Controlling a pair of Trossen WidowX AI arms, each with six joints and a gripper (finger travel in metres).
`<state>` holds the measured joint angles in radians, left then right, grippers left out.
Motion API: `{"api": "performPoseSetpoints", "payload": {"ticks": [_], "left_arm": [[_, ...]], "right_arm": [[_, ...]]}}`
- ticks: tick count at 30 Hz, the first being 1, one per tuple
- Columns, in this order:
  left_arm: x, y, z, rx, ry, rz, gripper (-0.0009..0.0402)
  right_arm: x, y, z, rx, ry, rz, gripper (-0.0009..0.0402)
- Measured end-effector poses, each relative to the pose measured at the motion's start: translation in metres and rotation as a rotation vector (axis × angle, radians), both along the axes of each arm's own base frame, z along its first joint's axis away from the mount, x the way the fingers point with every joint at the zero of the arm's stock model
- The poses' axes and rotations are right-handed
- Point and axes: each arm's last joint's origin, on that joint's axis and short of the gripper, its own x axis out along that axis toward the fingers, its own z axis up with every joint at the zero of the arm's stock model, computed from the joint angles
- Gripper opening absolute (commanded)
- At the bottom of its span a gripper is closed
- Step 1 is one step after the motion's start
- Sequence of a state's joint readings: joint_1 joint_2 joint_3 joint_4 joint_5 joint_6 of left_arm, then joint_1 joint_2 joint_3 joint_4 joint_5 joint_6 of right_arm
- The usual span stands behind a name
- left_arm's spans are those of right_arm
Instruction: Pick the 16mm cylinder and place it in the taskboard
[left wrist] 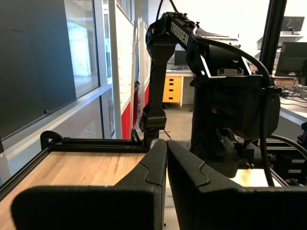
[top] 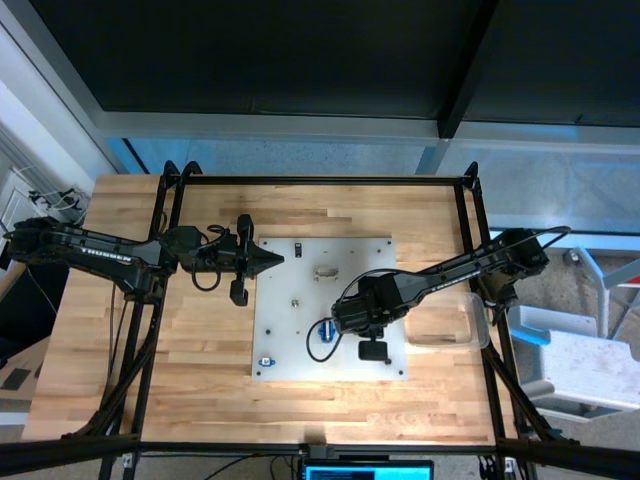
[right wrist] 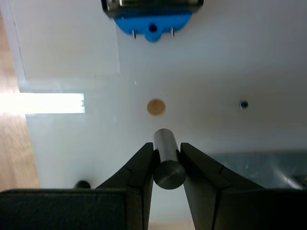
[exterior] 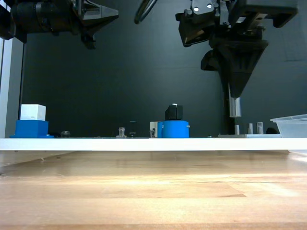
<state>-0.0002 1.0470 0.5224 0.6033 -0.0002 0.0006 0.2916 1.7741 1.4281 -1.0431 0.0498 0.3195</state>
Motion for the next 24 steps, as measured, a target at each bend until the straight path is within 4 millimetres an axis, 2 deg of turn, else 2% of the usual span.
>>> {"api": "performPoseSetpoints", "payload": {"ticks": [10, 17, 24], "left_arm": [[0.0, 0.0, 0.0, 0.0, 0.0, 0.0, 0.0], [0.0, 0.0, 0.0, 0.0, 0.0, 0.0, 0.0], [0.0, 0.0, 0.0, 0.0, 0.0, 0.0, 0.0]], "right_arm": [[0.004, 0.001, 0.0, 0.01, -0.033, -0.01, 0.0027], [0.014, 0.001, -0.014, 0.03, -0.007, -0.014, 0.0027], [0.017, 0.002, -0.017, 0.029, -0.006, -0.01, 0.0027]]}}
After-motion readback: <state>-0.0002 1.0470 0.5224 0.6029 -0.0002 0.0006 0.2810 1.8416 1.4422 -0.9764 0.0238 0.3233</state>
